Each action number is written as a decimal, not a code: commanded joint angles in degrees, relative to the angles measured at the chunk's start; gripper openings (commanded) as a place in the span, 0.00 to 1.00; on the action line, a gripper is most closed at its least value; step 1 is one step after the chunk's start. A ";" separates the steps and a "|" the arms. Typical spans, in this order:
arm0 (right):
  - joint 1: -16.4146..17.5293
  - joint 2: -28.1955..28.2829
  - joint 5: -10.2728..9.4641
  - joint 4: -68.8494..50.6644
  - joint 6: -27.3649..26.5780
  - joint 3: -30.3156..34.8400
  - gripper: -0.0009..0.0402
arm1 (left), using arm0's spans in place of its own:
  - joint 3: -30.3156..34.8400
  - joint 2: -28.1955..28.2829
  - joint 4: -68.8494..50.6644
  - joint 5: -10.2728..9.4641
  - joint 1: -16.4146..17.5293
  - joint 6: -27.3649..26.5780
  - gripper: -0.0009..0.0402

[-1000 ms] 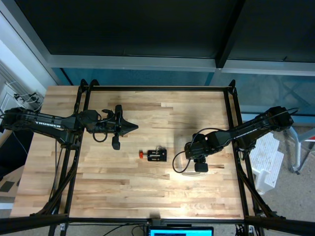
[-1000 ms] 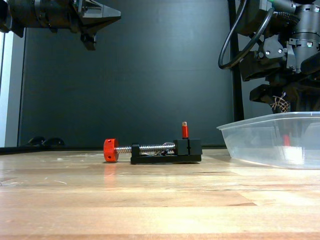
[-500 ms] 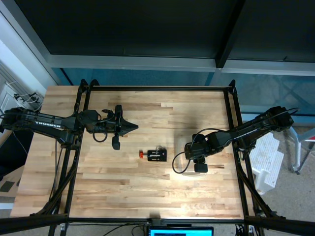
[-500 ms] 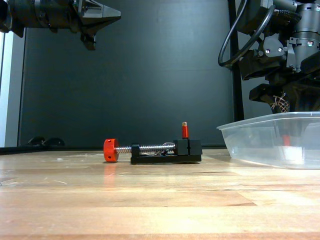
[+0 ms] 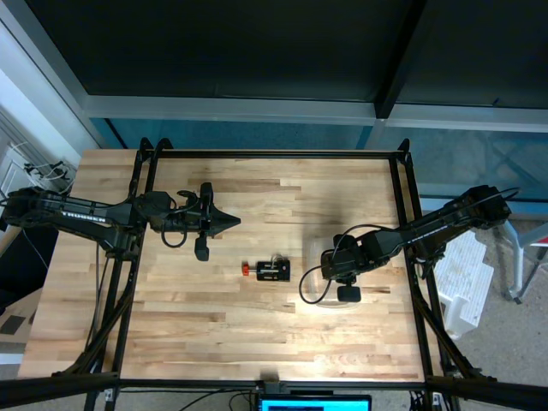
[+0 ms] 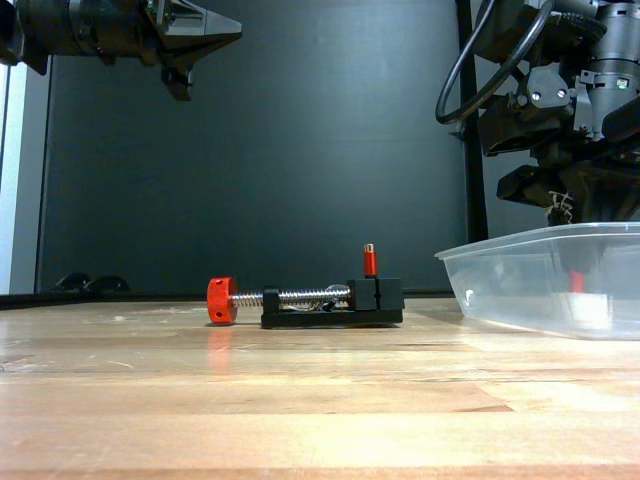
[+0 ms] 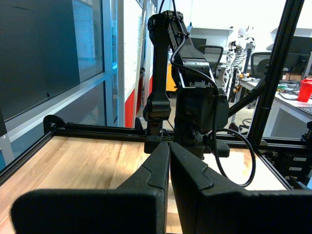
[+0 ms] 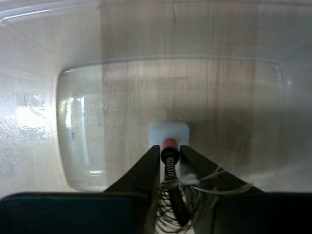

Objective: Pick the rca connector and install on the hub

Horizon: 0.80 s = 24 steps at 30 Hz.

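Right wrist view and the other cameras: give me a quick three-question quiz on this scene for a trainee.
1. True or false: the right gripper is over the hub.
2. What holds the white cube? A) the clear tray B) the hub C) the left gripper
3. Fill in: the right gripper's fingers are closed on the ___, while the left gripper hangs shut, high over the left part of the table.

Key
1. False: it reaches into the clear tray, to the right of the hub.
2. A
3. rca connector, the coiled, red-tipped piece just above the white cube.
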 commanded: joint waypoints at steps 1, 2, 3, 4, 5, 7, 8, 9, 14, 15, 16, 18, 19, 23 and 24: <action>0.11 0.02 0.04 0.09 0.76 0.00 0.02 | 0.00 0.00 0.00 0.00 0.00 0.00 0.02; 0.17 0.02 0.07 0.07 0.79 0.00 0.01 | 0.00 0.00 0.00 0.00 0.02 0.00 0.02; 0.22 0.02 0.07 0.07 0.87 0.00 0.03 | 0.00 0.00 0.00 0.00 0.00 0.00 0.02; 0.24 0.02 0.07 0.07 0.96 0.00 0.03 | 0.00 0.00 0.00 0.00 0.00 0.00 0.02; 0.28 0.02 0.13 0.07 0.96 0.00 0.03 | 0.00 0.00 0.00 0.00 0.00 0.00 0.02; 0.33 0.02 0.52 0.02 0.94 0.00 0.02 | 0.00 0.00 0.00 0.00 0.00 0.00 0.02; 0.42 0.02 0.96 0.00 0.94 0.00 0.02 | 0.00 0.00 0.00 0.00 0.00 0.00 0.02; 0.46 0.02 1.42 -0.04 0.92 0.00 0.02 | 0.00 0.00 0.00 0.00 0.00 0.00 0.02; 0.57 0.02 1.51 -0.87 0.90 0.83 0.02 | 0.00 0.00 0.00 0.00 0.00 0.00 0.02; 0.59 0.02 1.49 -0.96 0.90 1.14 0.02 | 0.00 0.00 0.00 0.00 0.00 0.00 0.02; 0.59 0.02 1.51 -1.20 0.87 1.51 0.02 | 0.00 0.00 0.00 0.00 0.00 0.00 0.02; 0.59 0.02 1.62 -2.21 0.87 2.29 0.02 | 0.00 0.00 0.00 0.00 0.00 0.00 0.02; 0.59 0.02 1.79 -2.97 0.90 2.73 0.02 | 0.00 0.00 0.00 0.00 0.00 0.00 0.02; 0.59 0.02 3.02 -6.58 0.94 5.25 0.02 | 0.00 0.00 0.00 0.00 0.02 0.00 0.02; 0.59 0.02 3.04 -7.41 0.92 5.97 0.02 | 0.00 0.00 0.00 0.00 0.00 0.00 0.02</action>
